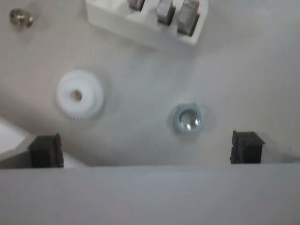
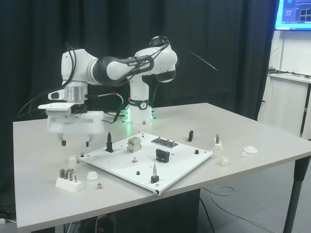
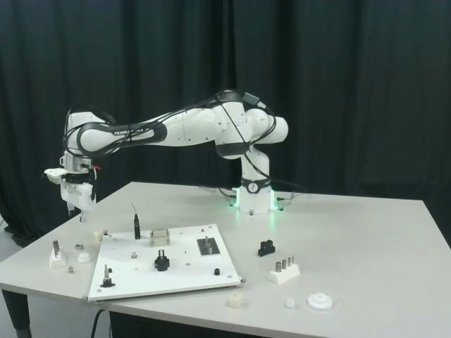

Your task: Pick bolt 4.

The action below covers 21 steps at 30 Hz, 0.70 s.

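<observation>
Two black fingertips of my tool (image 1: 145, 149) hang spread apart, holding nothing, above the grey surface (image 2: 233, 131); beneath them lie a hex nut (image 1: 188, 119) and a white gear (image 1: 80, 95); just beyond stands a white holder (image 1: 147, 23) carrying grey bolts (image 1: 188, 16); which one is bolt 4 I cannot tell.

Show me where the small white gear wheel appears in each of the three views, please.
Wrist view: the white gear lies flat on the table, beside the metal nut, apart from the white bolt holder.
First room view: the gear lies just right of the holder.
Second room view: the gear lies between the holder and the white board.
Shared landmark: the white bolt holder.
</observation>
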Tool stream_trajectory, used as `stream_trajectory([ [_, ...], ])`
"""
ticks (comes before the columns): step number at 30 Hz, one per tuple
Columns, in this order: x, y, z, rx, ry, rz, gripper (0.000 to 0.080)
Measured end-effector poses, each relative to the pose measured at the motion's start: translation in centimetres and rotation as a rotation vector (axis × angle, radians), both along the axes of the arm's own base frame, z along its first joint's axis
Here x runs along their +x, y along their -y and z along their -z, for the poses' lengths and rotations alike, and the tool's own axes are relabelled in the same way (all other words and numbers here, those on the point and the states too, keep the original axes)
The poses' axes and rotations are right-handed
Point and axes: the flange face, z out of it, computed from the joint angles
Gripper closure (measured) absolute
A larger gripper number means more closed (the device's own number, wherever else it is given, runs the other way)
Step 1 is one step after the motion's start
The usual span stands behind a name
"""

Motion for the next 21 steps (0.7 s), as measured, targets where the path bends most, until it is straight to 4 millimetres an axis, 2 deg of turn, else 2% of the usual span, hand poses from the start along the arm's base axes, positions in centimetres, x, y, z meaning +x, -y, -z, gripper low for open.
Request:
stream_trajectory([
  [7,0.9,0.7,2.1,0.009,0.018,0.087,0.0003],
  [15,1.4,1.4,3.8,-0.005,-0.002,0.047,0.0003],
  [21,1.1,2.1,4.8,-0.014,-0.033,-0.009,0.0003],
])
